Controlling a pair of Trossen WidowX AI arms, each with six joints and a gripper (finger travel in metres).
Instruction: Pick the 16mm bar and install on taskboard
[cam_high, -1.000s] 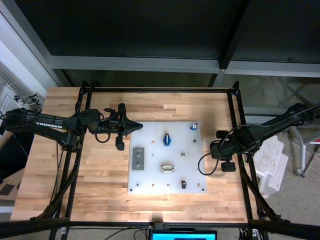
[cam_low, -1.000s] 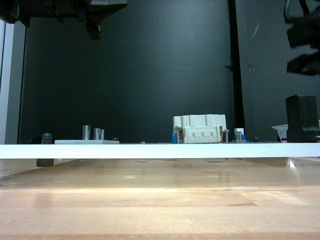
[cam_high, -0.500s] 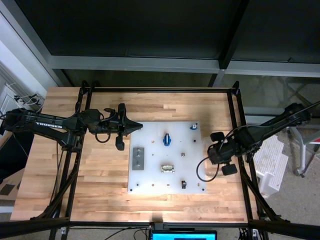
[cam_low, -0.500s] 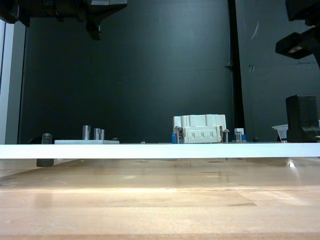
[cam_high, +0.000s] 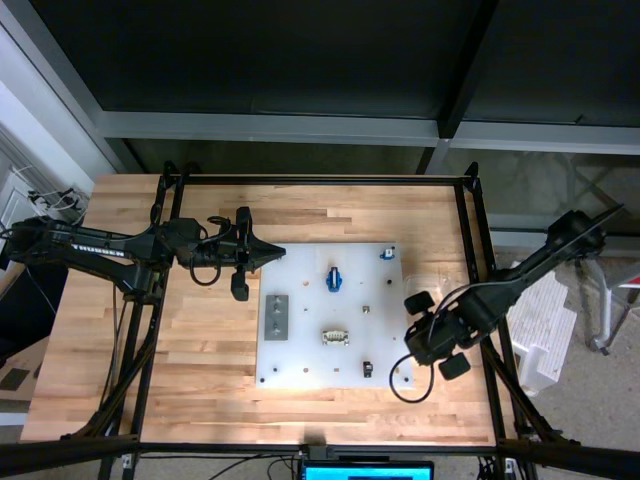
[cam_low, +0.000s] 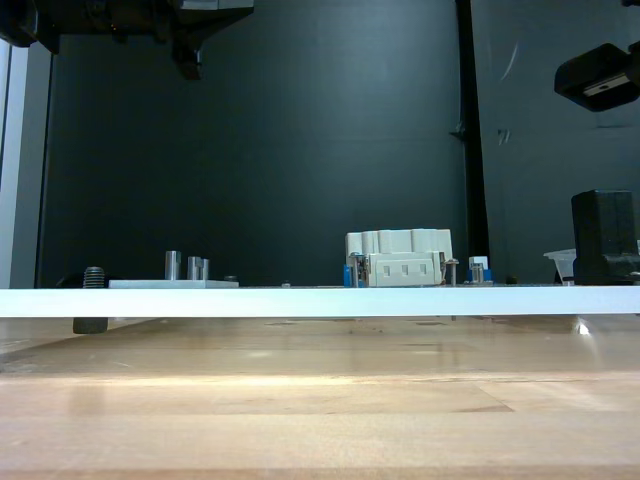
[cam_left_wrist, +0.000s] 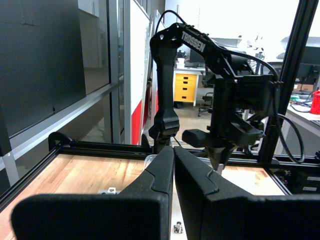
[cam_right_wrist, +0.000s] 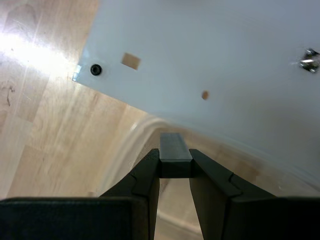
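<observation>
Right gripper (cam_right_wrist: 175, 169) clamps 16 mm bar (cam_right_wrist: 175, 150), dark grey, square-ended metal, at fingertips. Bar held in air just off near-right corner of white plastic taskboard (cam_right_wrist: 225, 50), clear of any seat. Long axis seems to run along fingers, toward table; length hidden. Grey metal block (cam_high: 275, 318), likely seat, lies leftward across board. Left gripper (cam_left_wrist: 173, 155), fingers pressed together, empty, hangs over far-left corner, nearer block.

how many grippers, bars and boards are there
grippers: 2, left gripper shut, above the far left corner of the board; right gripper by its near right corner, shut on the bar
bars: 1, held
boards: 1
total: 4
</observation>
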